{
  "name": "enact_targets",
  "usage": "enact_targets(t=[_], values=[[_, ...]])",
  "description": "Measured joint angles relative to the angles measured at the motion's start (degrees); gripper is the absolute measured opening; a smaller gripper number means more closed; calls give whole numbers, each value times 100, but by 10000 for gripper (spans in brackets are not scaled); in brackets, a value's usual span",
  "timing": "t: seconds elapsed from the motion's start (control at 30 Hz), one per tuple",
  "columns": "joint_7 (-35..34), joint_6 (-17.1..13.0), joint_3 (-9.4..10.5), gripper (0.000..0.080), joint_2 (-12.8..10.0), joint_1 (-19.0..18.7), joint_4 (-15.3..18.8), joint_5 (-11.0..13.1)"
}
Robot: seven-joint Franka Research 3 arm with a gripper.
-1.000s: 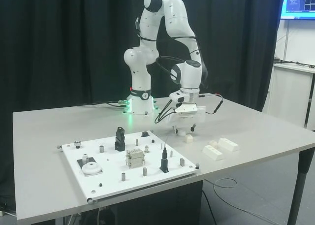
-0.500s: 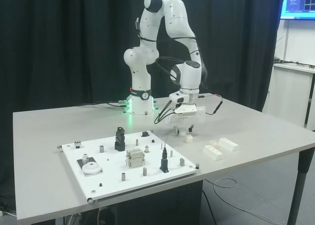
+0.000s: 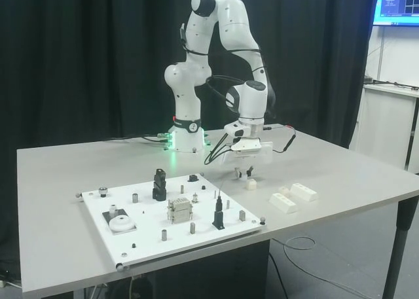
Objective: Pick medium gear.
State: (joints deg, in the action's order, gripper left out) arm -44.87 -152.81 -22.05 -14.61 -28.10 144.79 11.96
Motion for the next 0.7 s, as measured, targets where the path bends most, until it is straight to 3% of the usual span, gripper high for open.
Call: enact_targets(t=[0.7], values=[[10, -58, -12, 281, 122, 34, -140, -5]])
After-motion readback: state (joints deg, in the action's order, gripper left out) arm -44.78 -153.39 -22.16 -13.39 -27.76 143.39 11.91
